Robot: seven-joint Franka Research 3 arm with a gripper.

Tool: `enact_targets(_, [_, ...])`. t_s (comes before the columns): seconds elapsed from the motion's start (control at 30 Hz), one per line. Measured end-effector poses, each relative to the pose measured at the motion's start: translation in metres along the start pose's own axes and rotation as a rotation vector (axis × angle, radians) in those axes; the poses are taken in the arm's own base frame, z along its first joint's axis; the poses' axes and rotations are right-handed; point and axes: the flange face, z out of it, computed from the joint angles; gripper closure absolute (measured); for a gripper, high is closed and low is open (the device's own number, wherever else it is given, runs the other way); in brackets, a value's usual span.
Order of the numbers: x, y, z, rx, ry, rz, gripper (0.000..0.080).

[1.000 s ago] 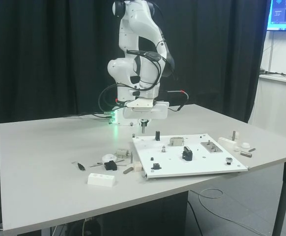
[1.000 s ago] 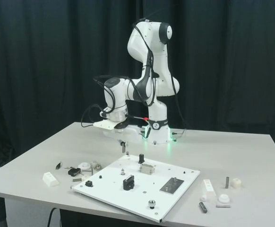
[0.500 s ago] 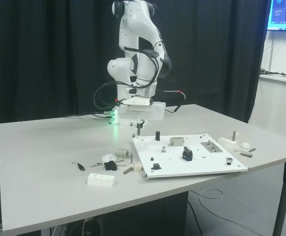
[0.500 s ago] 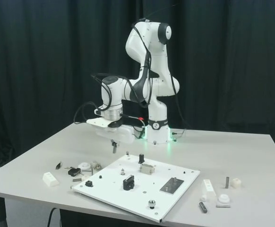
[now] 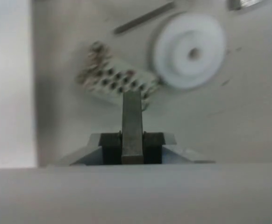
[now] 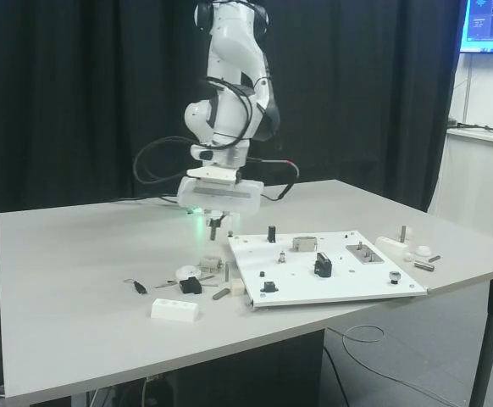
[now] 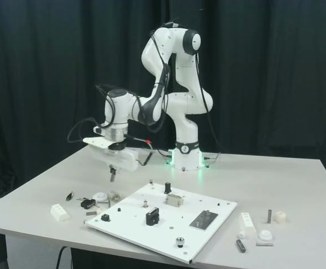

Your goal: Place square peg 4.

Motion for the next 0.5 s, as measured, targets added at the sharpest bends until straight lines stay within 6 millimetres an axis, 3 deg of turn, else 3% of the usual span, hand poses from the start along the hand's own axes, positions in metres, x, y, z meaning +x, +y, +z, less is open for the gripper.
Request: enact_targets(0.5, [0.047,0.038,0.027,-0.021,0.035,-0.024,0.0708])
